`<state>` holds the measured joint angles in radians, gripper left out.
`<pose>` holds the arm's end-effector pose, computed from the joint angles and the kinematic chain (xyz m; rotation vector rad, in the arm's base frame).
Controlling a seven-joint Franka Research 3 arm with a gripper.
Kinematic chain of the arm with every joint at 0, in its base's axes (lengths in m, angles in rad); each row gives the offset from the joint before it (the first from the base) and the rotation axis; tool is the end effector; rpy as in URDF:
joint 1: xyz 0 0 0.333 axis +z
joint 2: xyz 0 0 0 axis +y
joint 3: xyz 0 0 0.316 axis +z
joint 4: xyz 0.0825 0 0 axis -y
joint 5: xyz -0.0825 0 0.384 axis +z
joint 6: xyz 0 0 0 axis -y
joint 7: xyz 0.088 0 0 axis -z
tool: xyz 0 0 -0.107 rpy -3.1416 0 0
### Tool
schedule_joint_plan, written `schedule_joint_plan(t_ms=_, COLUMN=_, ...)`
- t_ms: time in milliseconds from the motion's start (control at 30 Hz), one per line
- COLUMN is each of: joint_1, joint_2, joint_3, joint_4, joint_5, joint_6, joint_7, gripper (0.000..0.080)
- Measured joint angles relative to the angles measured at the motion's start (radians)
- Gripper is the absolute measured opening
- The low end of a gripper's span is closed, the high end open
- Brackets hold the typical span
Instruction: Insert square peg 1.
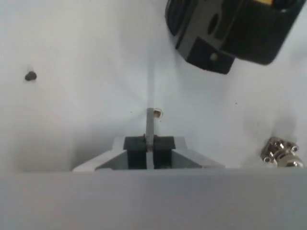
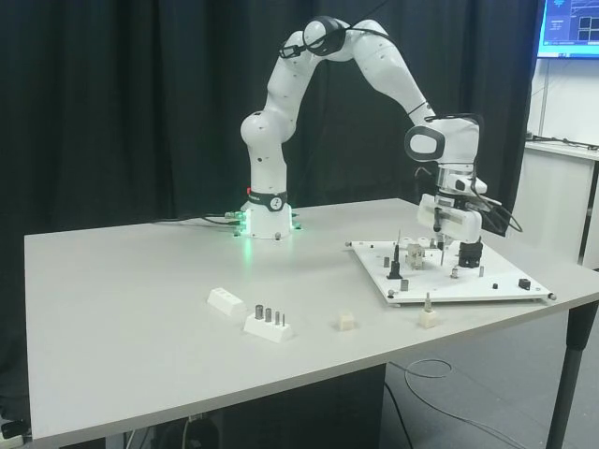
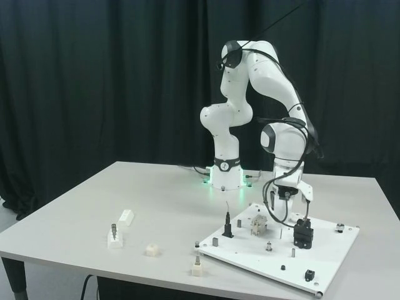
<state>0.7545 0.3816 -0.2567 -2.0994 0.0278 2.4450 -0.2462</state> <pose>0.5091 0.2784 0.2399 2.8553 1.1059 -0.0199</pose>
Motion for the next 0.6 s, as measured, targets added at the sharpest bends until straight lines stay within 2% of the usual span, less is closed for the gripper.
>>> schedule_joint_plan(t_ms=600, joint_1=0.000, joint_2=0.000, joint_3=0.001, joint_4=-0.001, joint_5=0.000, joint_6=0.009, joint_7=0.213, gripper=0.0027)
